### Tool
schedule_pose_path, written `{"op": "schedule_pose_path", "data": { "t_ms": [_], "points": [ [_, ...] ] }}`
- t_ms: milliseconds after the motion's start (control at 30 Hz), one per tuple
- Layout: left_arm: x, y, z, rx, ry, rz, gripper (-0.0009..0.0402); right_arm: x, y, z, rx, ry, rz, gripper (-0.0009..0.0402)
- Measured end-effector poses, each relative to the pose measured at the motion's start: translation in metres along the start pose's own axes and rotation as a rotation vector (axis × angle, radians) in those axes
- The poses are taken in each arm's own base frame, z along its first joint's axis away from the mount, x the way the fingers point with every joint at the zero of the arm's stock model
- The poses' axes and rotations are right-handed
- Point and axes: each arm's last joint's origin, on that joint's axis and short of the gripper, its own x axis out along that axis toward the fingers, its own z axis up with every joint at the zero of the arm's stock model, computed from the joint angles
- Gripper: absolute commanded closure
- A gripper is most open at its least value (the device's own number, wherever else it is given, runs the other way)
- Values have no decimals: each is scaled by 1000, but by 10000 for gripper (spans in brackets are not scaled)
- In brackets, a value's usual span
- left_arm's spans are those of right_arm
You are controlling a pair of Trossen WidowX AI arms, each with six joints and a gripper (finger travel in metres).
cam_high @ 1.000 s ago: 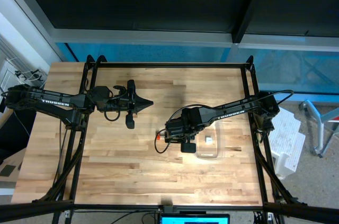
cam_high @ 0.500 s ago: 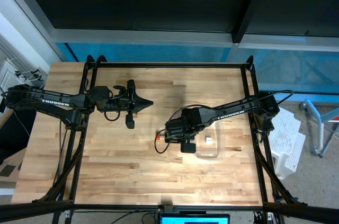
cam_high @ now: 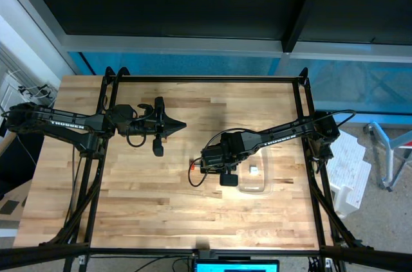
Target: Pick the usb-c connector and install on the hub
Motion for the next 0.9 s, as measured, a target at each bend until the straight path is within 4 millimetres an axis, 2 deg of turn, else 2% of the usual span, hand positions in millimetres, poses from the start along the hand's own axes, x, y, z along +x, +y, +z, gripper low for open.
{"op": "schedule_pose_path", "data": {
  "t_ms": [900],
  "points": [
    [0,0,0,0,0,0,393,7,1,-1,2,-8,3,393]
  ]
}}
